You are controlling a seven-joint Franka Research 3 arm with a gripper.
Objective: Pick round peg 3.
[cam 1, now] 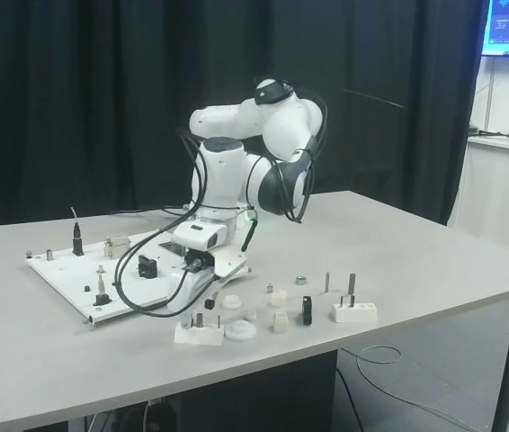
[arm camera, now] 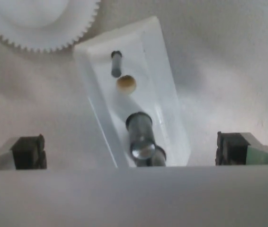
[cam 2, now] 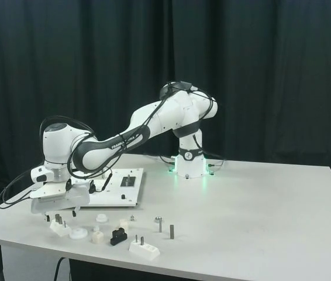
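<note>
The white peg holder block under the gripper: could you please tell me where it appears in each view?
Wrist view: the white peg holder block lies mid-frame between the black fingertips, holding grey pegs.
First room view: the block sits at the table's front edge, below the gripper.
Second room view: it is at the table's lower left, under the gripper.
Shared landmark: the white toothed gear beside it.

white rounded arm [cam 2: 154, 120] with black joint bands, black cables and green base light.

White arm [cam 2: 124, 137] low over table [cam 2: 259, 205], above white peg holder [cam 2: 59, 227].
</note>
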